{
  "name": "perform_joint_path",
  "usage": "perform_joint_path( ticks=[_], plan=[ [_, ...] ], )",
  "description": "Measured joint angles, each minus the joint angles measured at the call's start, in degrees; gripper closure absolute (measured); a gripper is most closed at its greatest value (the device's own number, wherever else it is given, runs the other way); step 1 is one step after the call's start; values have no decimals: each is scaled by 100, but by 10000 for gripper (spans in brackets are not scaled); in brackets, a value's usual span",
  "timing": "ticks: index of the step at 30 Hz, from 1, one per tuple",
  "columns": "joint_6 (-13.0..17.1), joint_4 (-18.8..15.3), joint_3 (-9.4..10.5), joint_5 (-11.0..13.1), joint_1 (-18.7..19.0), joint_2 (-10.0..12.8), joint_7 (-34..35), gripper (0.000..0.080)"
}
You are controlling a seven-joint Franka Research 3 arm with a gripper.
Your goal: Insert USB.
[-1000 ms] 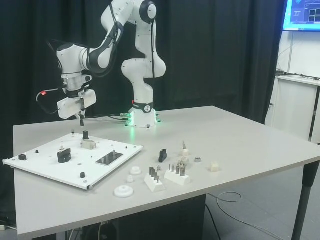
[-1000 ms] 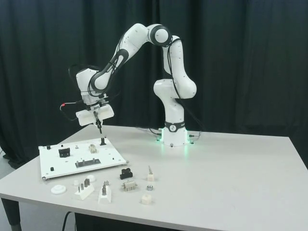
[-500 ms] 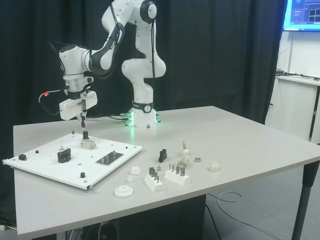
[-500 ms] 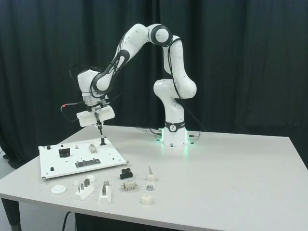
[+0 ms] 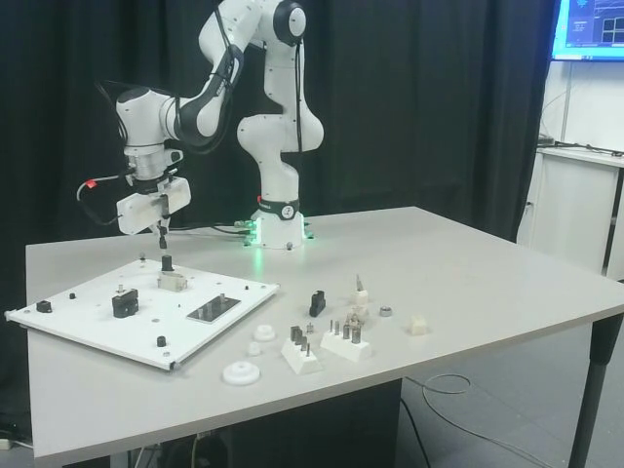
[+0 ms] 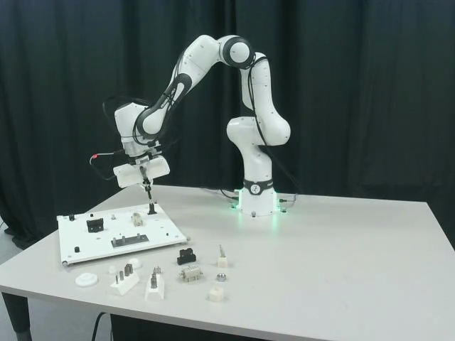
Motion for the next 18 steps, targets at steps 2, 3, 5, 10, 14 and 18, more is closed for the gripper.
perform_joint_path(
  ticks=[2, 3, 5, 10, 14, 18],
  plan=[
    [5, 0, 0, 0, 2, 0, 0, 757],
    [9, 0, 0, 0, 3, 0, 0, 757],
    [19, 0, 0, 0, 3, 0, 1, 757],
    [43, 0, 0, 0, 5, 0, 3, 757],
    [61, 0, 0, 0, 12, 0, 4, 757],
    [70, -2, 0, 2, 23, 0, 7, 757]
  ],
)
